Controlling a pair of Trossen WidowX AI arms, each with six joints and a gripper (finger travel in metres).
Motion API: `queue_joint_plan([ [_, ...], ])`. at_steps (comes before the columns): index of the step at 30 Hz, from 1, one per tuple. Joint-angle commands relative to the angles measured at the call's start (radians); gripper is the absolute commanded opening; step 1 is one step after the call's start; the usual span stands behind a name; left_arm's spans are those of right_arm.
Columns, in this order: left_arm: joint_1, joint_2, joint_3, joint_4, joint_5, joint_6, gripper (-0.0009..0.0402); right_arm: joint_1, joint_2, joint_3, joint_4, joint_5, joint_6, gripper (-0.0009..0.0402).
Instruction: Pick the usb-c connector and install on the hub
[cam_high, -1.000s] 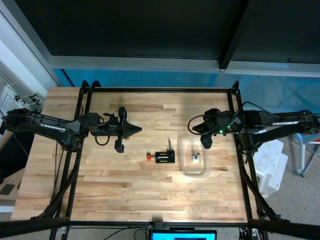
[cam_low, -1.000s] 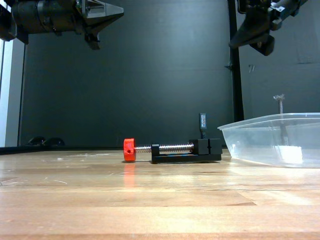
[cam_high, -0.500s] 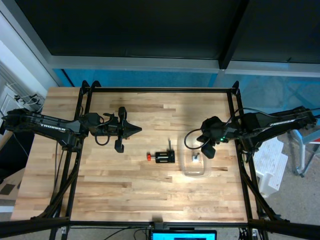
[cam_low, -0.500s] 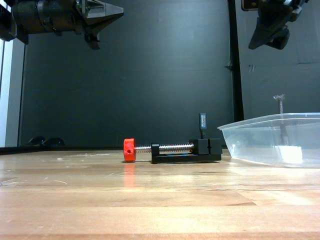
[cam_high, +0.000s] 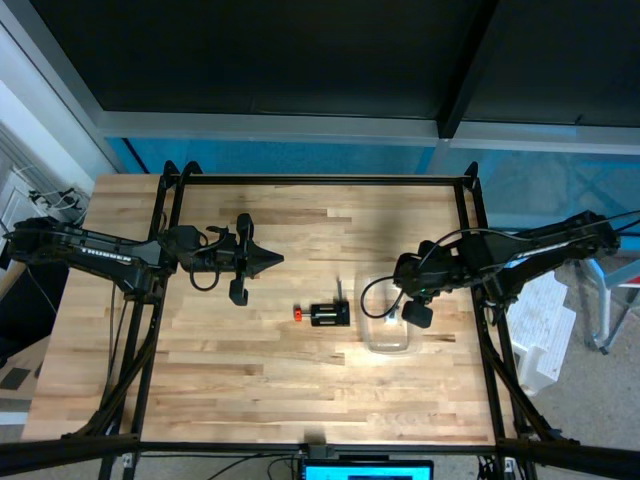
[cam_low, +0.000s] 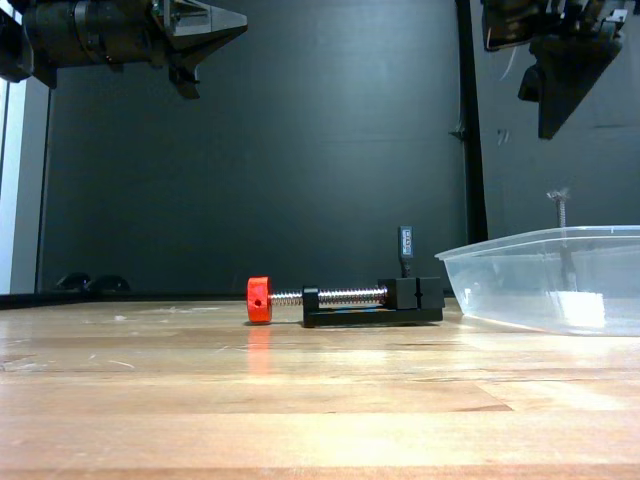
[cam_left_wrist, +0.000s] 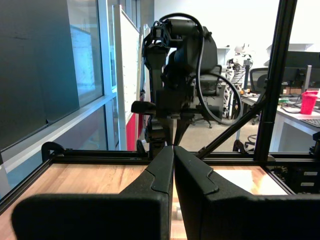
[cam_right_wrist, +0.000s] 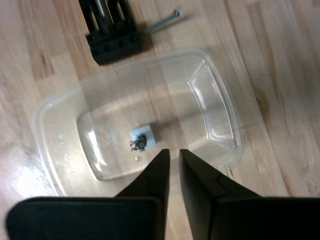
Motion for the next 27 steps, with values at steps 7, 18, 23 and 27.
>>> queue_joint_plan([
  [7, 0.000, 0.000, 0.000, 0.000, 0.000, 0.000, 0.0000, 0.003, 0.018, -0.001, -0.002, -0.048, -0.001, 0.0128],
  [18, 0.000, 0.000, 0.000, 0.000, 0.000, 0.000, 0.0000, 0.059, 0.018, -0.020, -0.002, -0.047, -0.012, 0.0165],
  [23, 0.000, 0.000, 0.000, 0.000, 0.000, 0.000, 0.0000, 0.082, 0.018, -0.052, 0.005, -0.047, -0.020, 0.0176],
  [27, 0.000, 0.001, 0.000, 0.000, 0.000, 0.000, 0.0000, 0.095, 0.018, -0.074, 0.024, -0.047, -0.020, 0.0184],
])
